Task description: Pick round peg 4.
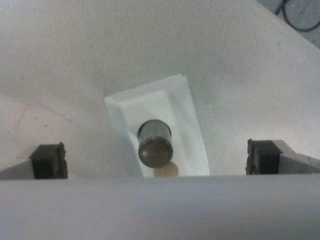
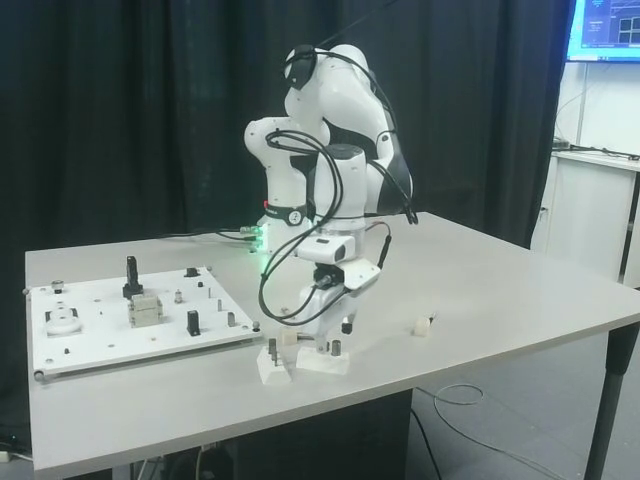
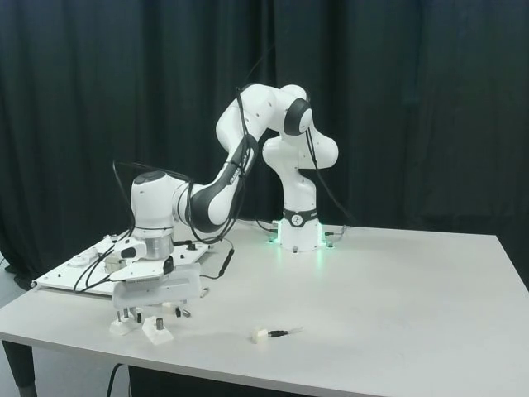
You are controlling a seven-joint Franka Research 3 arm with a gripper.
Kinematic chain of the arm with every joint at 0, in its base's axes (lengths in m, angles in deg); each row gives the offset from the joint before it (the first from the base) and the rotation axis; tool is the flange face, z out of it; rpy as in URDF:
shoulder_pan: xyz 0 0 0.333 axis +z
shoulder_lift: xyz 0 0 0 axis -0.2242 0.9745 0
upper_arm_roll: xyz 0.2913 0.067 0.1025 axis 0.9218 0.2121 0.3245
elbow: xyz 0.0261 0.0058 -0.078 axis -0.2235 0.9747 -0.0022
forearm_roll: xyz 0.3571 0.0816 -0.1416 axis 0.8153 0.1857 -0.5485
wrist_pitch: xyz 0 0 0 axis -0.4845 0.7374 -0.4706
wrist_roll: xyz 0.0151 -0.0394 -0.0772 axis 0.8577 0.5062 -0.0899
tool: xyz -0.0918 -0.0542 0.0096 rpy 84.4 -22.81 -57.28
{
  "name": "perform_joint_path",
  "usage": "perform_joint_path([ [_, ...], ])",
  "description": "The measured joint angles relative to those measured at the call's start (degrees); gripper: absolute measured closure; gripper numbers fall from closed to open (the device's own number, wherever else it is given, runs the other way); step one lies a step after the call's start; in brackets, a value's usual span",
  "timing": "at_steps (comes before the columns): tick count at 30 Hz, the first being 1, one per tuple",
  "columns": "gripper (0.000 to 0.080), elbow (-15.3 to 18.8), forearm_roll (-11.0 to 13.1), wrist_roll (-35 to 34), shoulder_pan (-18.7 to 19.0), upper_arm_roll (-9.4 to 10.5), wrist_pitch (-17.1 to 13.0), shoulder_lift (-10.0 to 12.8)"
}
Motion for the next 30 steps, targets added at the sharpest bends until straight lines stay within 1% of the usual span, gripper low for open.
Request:
perform_joint_path([
  [13,0.0003,-0.1,0.1,0.0,-0.1,0.26,-0.6,0.5],
  [30,0.0003,-0.1,0.8,-0.1,-0.3,0.37,-1.6,1.0],
])
